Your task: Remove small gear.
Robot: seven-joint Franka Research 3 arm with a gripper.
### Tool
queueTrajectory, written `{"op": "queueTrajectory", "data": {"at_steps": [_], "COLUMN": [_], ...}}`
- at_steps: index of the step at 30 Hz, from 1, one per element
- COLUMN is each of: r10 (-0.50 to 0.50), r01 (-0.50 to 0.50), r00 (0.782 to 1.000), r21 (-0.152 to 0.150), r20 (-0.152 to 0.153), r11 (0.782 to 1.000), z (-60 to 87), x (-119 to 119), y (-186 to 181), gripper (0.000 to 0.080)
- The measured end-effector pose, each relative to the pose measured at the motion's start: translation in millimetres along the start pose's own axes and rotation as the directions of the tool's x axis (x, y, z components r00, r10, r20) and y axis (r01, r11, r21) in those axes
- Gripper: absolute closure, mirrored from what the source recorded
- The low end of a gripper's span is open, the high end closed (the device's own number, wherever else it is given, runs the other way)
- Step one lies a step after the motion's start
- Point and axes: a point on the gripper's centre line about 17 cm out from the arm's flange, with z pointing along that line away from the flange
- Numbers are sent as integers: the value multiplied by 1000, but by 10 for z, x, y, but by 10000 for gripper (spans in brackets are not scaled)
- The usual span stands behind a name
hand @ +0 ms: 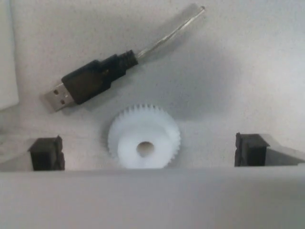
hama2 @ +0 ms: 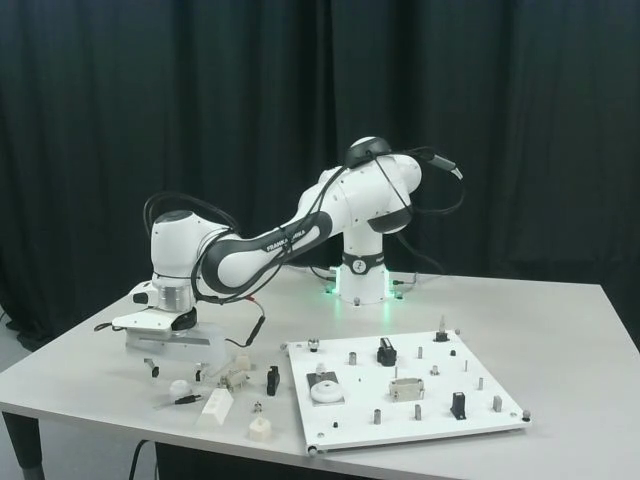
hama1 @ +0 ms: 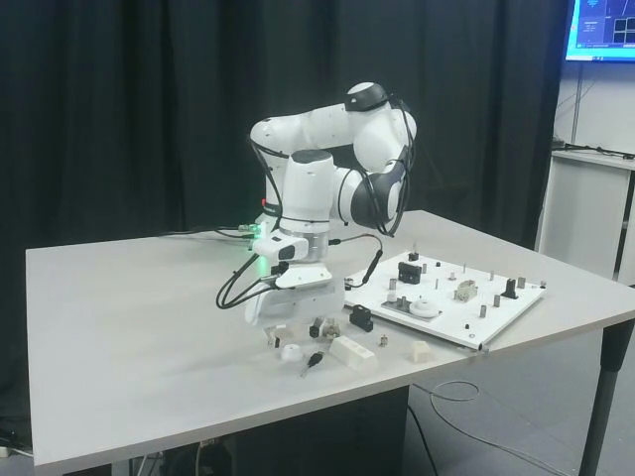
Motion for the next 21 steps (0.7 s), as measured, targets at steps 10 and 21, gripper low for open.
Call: {"op": "queueTrajectory", "data": {"at_steps": [10,21], "r10": [-2,0], "r01": [2,0], "r00": [1000,1000], "r21": [5,4], "r20": [-3,-4], "r11": [1000,1000], "z": [-44,-63], "x": [58,92], "y": [-29,-39], "gripper": [3,3]}}
